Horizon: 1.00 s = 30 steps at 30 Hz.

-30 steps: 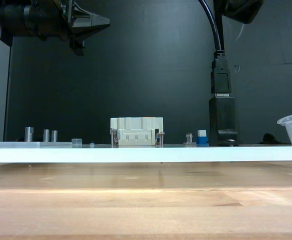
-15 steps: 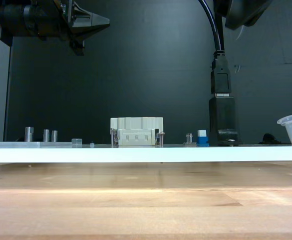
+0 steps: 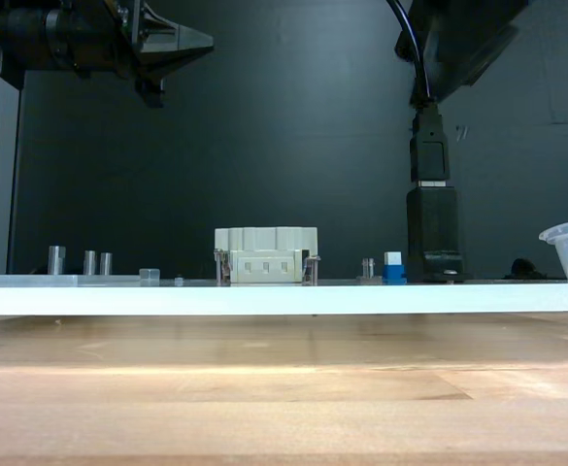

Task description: Remove the USB connector from the USB hub and place in the container

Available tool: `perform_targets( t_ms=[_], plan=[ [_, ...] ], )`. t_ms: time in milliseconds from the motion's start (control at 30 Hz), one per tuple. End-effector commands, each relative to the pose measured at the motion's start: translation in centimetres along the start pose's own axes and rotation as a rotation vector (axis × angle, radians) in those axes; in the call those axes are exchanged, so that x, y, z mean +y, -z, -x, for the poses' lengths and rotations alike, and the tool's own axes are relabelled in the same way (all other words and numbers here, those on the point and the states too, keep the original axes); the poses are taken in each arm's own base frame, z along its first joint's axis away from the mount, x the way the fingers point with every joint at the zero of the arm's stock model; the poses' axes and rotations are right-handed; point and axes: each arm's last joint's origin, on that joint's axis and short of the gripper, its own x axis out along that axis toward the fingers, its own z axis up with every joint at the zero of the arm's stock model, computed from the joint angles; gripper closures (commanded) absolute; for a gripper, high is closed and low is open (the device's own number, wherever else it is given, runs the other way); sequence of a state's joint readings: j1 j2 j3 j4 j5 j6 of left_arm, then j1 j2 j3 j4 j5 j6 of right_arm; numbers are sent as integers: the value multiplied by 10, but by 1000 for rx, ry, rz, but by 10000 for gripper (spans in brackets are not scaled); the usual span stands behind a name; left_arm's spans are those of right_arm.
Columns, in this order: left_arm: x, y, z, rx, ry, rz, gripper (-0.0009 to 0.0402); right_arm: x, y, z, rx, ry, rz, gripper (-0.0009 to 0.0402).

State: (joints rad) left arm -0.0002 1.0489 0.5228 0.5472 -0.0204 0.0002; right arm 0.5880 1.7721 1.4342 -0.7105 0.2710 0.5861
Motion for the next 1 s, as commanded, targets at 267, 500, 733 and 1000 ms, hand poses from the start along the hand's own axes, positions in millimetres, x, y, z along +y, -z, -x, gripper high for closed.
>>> perform_targets(
  t_ms=[267,500,733,1000],
  plan=[
    [0,0,0,0,0,0,392,-1,1,-18,20,21,-3,228],
    [0,0,0,0,0,0,392,-3,1,-24,33,33,1,229],
    [0,0,0,0,0,0,392,-5,1,-25,38,39,2,259],
    [0,0,0,0,0,0,392,-5,1,-25,42,41,17,324]
  ],
)
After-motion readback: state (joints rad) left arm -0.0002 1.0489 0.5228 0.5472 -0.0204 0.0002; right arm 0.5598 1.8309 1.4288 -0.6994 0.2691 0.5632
